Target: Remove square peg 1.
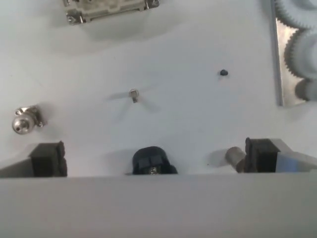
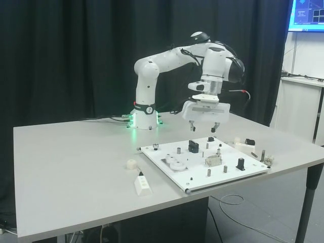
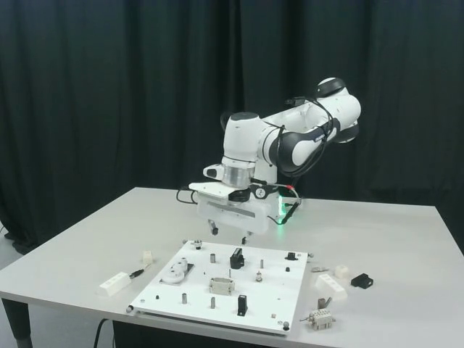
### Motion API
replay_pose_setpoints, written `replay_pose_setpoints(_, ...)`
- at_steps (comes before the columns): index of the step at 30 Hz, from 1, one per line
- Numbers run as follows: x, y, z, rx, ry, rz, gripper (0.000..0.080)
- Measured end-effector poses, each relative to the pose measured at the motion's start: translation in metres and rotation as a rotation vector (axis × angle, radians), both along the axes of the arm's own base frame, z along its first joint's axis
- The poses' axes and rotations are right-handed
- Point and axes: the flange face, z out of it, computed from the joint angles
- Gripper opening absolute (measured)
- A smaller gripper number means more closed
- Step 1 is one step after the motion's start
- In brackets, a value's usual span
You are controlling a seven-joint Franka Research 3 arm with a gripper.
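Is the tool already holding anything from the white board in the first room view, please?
No: the tool hangs open above the white board, with nothing between its fingers.

- Both room views look from afar across the worktop [image 2: 71, 162], from different sides, sharing the white board [image 3: 275, 304] below the end effector [image 2: 201, 126].
- Wrist view looks down closely.

- The grey band across the wrist view hides the black knob's [image 1: 154, 161] near half, between the fingers.
- White gears [image 1: 300, 42] and metal connector [image 1: 106, 10] run off the picture's edges.
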Motion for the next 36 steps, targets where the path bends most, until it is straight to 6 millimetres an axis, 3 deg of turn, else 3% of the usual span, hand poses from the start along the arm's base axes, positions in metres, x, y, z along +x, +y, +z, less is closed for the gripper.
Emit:
replay_pose_setpoints(21, -0.005, -0.01, -0.011, 0.074, -0.02, 0.034, 0.08)
replay_pose_setpoints(36, -0.001, -0.025, -0.034, 0.098, -0.015, 0.176, 0.08)
